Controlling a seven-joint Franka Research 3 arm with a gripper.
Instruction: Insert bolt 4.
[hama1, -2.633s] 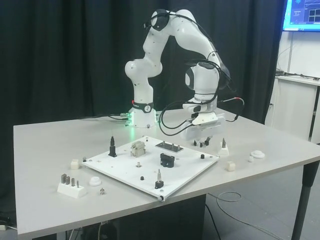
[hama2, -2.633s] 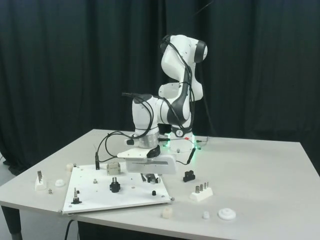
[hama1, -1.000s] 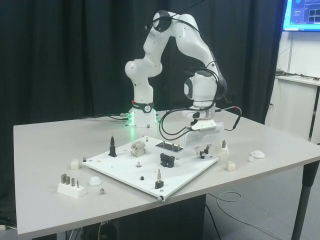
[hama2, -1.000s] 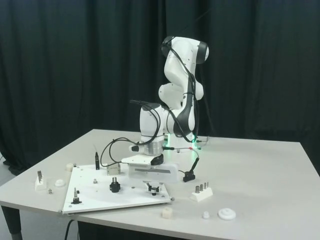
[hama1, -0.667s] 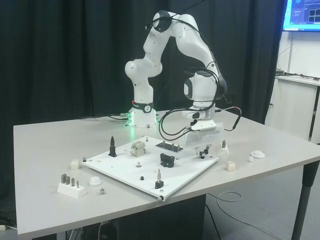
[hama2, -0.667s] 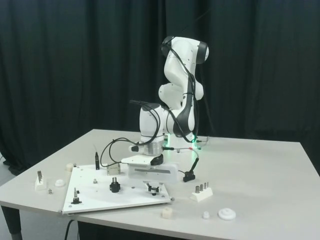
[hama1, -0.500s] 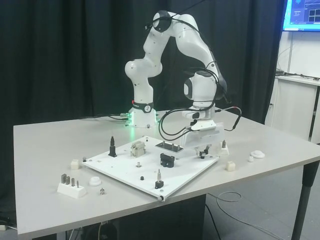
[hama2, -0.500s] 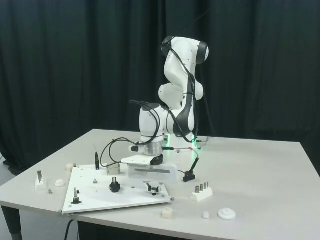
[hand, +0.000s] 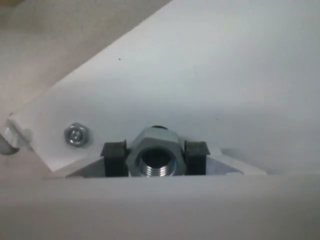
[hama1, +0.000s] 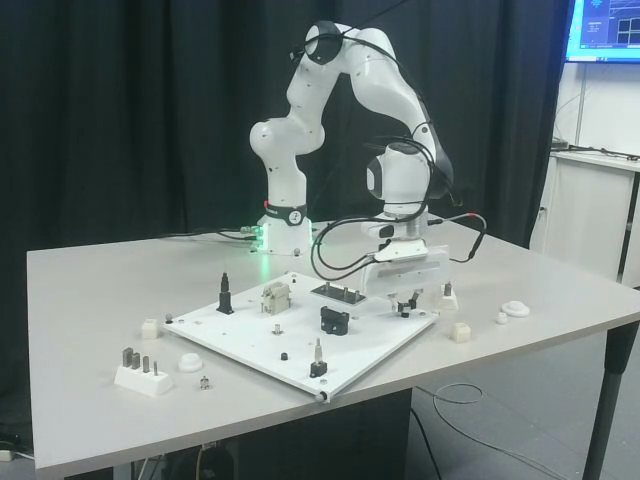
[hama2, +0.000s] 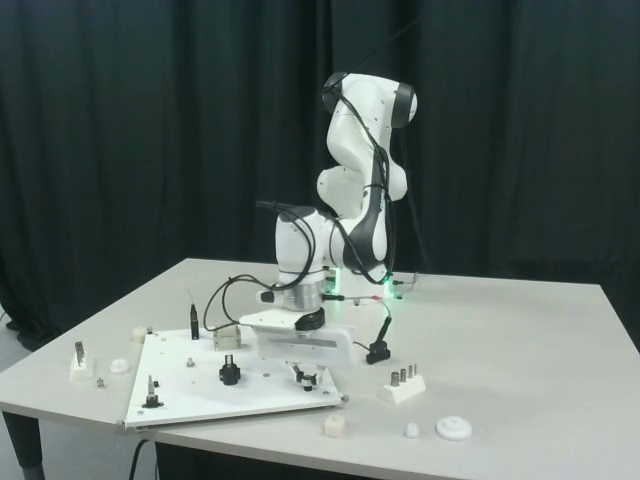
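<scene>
Table (hama1: 90, 290) first, from your left in the first room view: a white block of pins (hama1: 140, 372) sits near the front edge, off the board and well away from the arm. Next comes the white board (hama1: 300, 345), with several black and grey fittings standing on it, none of them near the grip. At the board's right corner the gripper (hama1: 404, 299) hangs low, just over the surface. The wrist view gives you the detail: the two black pads (hand: 114, 159) are pressed against opposite sides of the bolt (hand: 152, 155), a grey hex piece with a threaded bore, so the hand is clamped on it. Beside it on the board lies a small grey nut (hand: 76, 134). Further right, off the board, stands a small white stand (hama1: 447, 294) with a pin in it. You can judge the pickup and the carry to the board as done. Whether the bolt has entered its hole you cannot tell, since the hex hides whatever lies under it. Seating it, letting go and lifting clear look to be what is left.
</scene>
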